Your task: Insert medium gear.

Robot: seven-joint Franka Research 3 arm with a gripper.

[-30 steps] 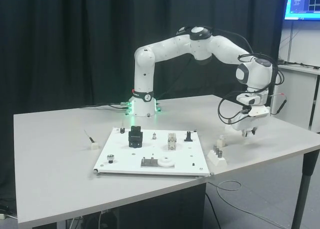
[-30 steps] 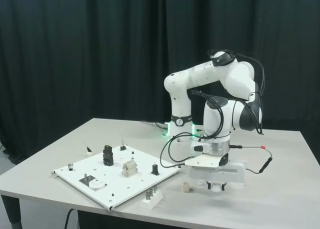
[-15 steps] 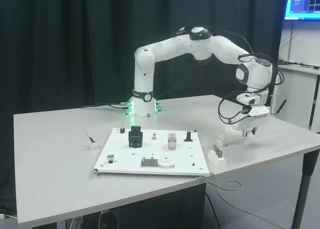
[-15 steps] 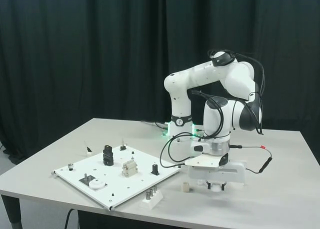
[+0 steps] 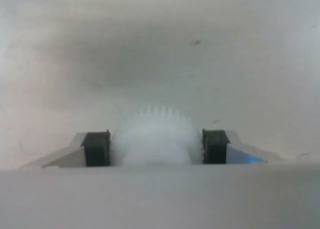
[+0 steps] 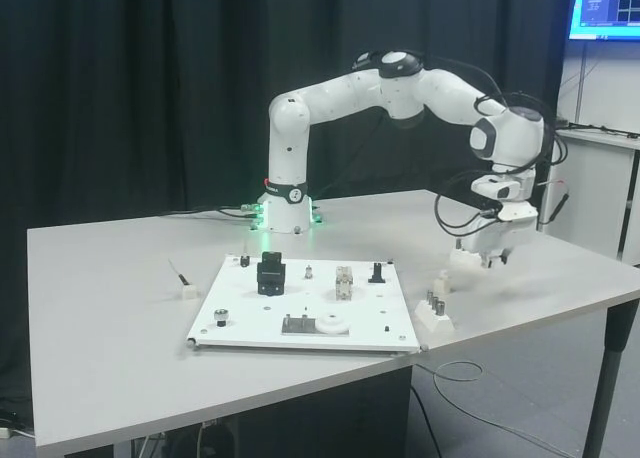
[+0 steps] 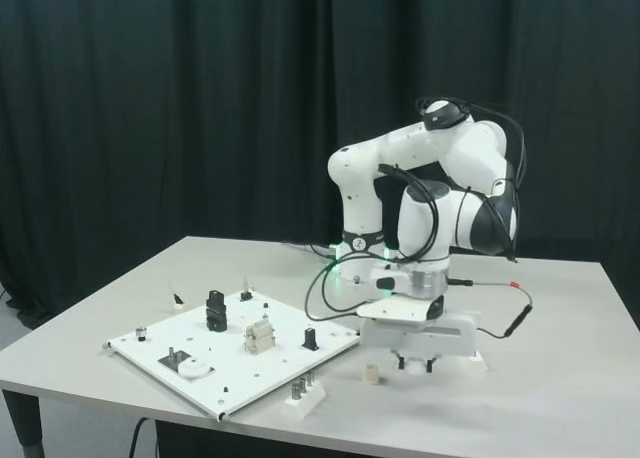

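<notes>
Gripper (image 5: 156,148): black fingers (image 5: 96,148) pinching a white medium gear (image 5: 155,139) from both sides, teeth visible along its upper edge; held above the bare grey desk (image 6: 100,278), right of the white assembly board (image 6: 240,313).

Assembly board: carries a black block (image 6: 271,275), a larger white gear (image 6: 334,324) at its near edge, and small fittings.

White peg holder (image 6: 434,313): just beside the board's right corner, apparently holding upright metal pins.

gear (image 5: 156,137) sits between end effector (image 5: 156,148) fingers, above table (image 6: 100,278).
</notes>
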